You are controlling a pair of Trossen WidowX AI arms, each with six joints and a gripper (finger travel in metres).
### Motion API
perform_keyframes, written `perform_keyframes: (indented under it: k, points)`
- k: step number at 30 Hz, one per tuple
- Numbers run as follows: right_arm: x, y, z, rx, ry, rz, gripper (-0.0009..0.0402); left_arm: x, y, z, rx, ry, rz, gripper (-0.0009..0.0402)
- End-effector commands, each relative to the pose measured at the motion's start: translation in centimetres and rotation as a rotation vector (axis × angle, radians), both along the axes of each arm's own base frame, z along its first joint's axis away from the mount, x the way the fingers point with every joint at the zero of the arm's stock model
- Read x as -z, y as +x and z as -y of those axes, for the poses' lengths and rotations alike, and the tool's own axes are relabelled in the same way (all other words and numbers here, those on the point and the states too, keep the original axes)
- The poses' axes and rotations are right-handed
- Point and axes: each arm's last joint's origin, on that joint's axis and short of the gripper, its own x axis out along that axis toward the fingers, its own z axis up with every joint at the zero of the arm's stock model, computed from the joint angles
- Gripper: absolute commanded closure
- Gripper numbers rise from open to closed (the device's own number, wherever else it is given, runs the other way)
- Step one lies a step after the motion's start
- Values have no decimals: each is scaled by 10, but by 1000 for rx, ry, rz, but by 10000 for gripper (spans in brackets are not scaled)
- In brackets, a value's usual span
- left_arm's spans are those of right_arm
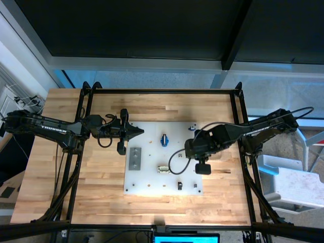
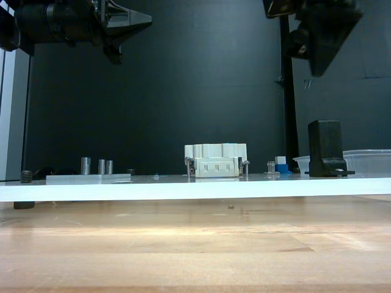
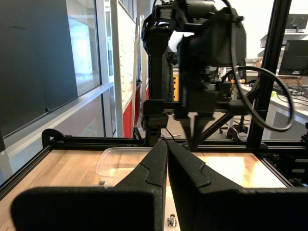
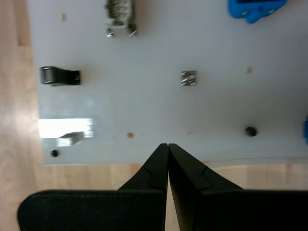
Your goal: Pick the 16mm bar from the taskboard and place it in the container
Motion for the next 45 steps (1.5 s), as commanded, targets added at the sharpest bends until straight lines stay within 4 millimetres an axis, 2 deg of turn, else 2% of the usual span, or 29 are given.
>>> perform_keyframes:
  k: [1, 27, 37, 41, 45]
  points:
    - [1, -3, -10, 2, 10, -6, 393, 0, 0, 0, 0, 0, 0, 393]
    - [37, 0, -74, 25, 31, -94, 393, 0, 0, 0, 0, 0, 0, 393]
    - [43, 1, -89, 25, 49, -81, 393, 0, 0, 0, 0, 0, 0, 393]
    - [43, -1, -92, 14, 48, -81, 372, 0, 0, 0, 0, 0, 0, 393]
    - [43, -2, -94, 10, 46, -79, 323, 0, 0, 0, 0, 0, 0, 393]
